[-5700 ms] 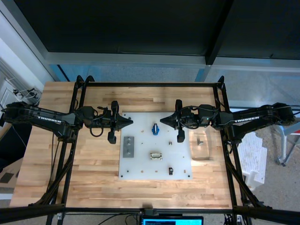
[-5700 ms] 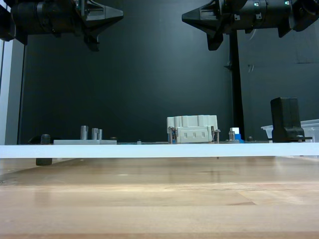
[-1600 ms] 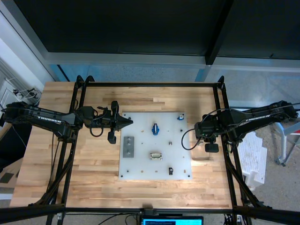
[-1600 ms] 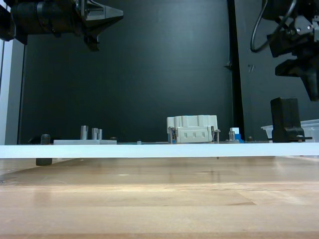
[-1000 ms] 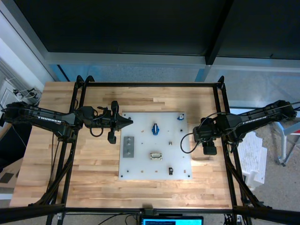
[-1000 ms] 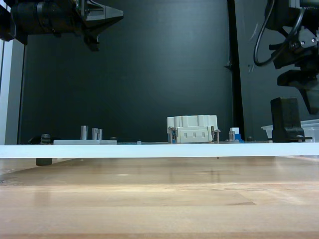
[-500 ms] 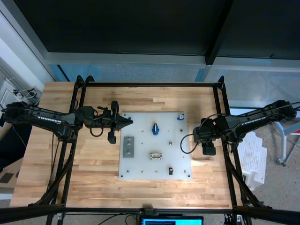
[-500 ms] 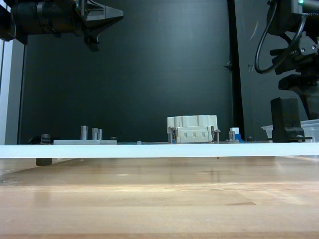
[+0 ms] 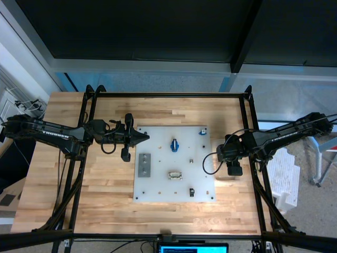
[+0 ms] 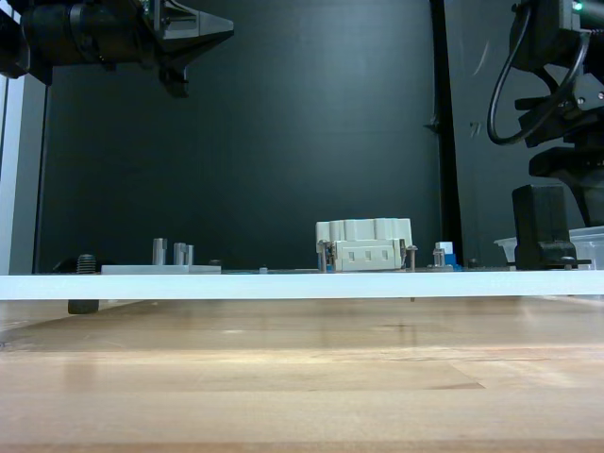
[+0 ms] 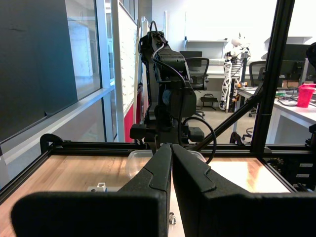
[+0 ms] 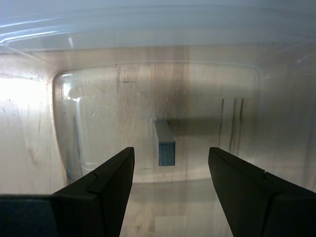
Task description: Pick the 16mm bar and install on taskboard
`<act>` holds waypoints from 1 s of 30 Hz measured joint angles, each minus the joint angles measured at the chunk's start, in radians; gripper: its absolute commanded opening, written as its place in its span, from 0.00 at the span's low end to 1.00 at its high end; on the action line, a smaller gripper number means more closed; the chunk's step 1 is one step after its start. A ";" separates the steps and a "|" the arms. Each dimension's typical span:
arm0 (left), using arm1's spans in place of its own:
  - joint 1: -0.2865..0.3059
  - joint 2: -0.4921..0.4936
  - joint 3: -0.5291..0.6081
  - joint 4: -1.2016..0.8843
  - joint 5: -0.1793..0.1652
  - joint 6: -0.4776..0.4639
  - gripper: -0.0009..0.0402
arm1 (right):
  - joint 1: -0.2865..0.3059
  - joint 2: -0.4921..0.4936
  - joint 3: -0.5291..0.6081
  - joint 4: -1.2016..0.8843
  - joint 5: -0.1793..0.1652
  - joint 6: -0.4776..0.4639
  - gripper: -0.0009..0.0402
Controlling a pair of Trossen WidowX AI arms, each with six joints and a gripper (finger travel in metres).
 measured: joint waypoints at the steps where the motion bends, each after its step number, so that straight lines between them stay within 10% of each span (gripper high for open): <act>1: 0.000 0.000 0.000 0.000 0.000 0.000 0.02 | 0.002 0.001 0.000 0.000 0.000 0.001 0.53; 30: 0.000 0.000 0.000 0.000 0.000 0.000 0.02 | 0.027 0.042 -0.085 0.112 0.000 0.070 0.53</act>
